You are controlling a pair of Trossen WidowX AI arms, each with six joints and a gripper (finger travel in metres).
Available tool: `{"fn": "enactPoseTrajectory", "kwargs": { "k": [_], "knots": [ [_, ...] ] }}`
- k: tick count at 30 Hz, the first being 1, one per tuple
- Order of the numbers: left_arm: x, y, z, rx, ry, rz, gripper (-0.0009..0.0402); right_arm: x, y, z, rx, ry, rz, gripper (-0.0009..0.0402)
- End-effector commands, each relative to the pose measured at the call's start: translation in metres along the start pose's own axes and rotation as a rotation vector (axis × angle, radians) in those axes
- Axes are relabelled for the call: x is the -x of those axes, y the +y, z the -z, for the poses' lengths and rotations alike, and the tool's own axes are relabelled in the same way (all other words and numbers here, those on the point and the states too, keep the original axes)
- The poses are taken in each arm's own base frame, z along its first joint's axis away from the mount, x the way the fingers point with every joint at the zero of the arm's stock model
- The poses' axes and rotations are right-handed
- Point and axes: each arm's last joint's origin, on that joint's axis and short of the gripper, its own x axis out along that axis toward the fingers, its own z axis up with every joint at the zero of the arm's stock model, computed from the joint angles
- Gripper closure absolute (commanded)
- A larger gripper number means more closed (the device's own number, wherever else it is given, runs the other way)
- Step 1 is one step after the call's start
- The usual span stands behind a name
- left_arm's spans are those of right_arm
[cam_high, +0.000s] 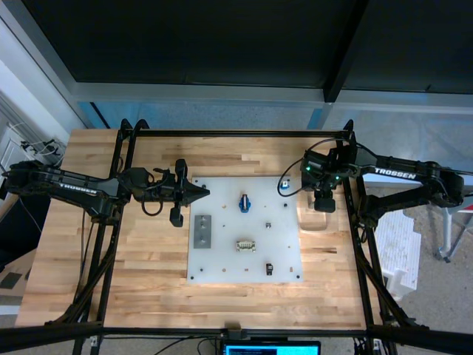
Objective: Pick the 16mm bar and install on taskboard
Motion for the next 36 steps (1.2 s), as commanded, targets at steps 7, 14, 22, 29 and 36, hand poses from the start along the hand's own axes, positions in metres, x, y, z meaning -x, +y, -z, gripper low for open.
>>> {"fn": "enactPoseTrajectory", "kwargs": {
  "k": [7,14,22,29,36],
  "knots": [
    [0.000,0.000,0.000,0.000,-0.001,0.000,0.0393,-0.021,0.009,0.002,0.016,0.004,-0.003,0.0217],
    [0.000,0.000,0.000,0.000,-0.001,0.000,0.0393,-0.033,0.011,0.005,0.018,0.010,0.010,0.0216],
    [0.000,0.000,0.000,0.000,-0.001,0.000,0.0393,-0.045,0.015,0.008,0.023,0.007,0.009,0.0216],
    [0.000,0.000,0.000,0.000,-0.001,0.000,0.0393,-0.045,0.020,0.008,0.042,0.005,0.006,0.0216],
    [0.000,0.000,0.000,0.000,-0.001,0.000,0.0393,-0.045,0.021,0.007,0.074,0.005,0.006,0.0216]
  ]
}}
